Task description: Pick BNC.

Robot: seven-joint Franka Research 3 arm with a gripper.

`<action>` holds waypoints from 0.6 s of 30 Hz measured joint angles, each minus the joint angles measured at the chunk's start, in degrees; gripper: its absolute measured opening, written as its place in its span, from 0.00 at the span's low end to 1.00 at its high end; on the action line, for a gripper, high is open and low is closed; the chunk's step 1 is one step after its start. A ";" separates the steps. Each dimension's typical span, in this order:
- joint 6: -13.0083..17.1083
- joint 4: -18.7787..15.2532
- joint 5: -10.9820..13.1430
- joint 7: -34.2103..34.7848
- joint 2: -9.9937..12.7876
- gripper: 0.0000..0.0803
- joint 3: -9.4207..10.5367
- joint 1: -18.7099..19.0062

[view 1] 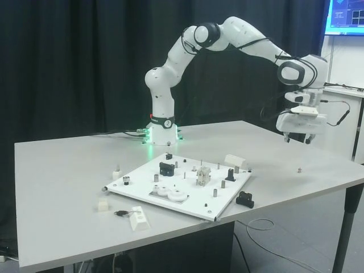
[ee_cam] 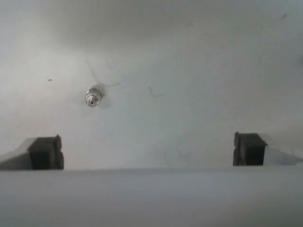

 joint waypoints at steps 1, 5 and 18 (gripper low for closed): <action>0.51 -0.30 0.13 0.28 0.22 1.00 0.00 0.14; 3.17 -1.83 1.11 1.20 0.91 1.00 0.03 0.67; 12.62 -7.11 3.84 3.11 2.76 1.00 0.04 2.54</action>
